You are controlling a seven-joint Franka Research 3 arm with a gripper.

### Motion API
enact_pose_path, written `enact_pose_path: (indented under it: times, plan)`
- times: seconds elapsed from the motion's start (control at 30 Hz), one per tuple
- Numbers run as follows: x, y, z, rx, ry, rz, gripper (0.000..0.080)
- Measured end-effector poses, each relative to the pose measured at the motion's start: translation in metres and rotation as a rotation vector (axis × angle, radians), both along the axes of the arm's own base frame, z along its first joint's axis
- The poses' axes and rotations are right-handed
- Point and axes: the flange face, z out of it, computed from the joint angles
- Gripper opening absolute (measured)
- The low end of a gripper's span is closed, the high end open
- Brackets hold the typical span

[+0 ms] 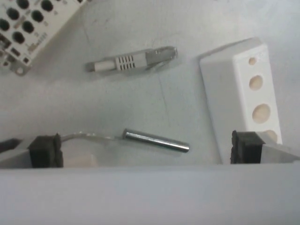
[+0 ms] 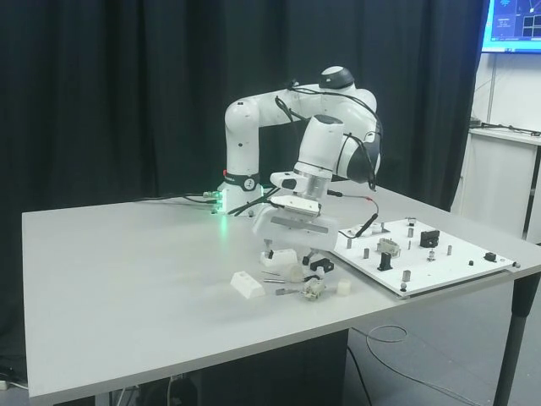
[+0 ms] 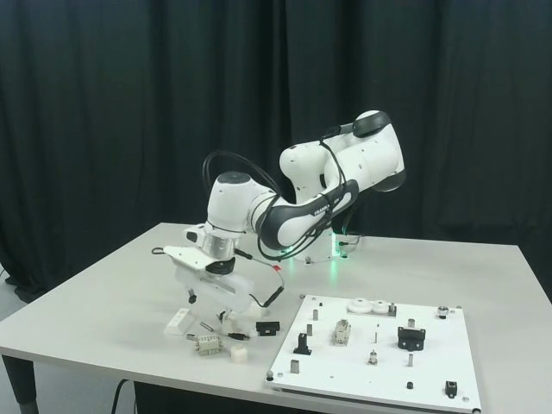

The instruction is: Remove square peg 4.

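Observation:
My gripper is open, its black fingertips wide apart, low over loose parts on the grey table. A short metal pin lies on the table between them, untouched. In the room views the gripper hangs beside the white task board, not over it. Several small pegs and fixtures stand on that board. I cannot tell which one is square peg 4.
A white block with round holes lies beside one fingertip. A grey cable plug and a white multi-hole connector lie farther off. A small white cube and a black part sit near the board's edge.

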Motion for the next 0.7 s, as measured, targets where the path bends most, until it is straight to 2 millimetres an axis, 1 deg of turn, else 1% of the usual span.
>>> enact_pose_path:
  times: [0.7]
  plan:
    - [0.012, -0.004, 0.005, 0.023, -0.032, 0.033, 0.08]
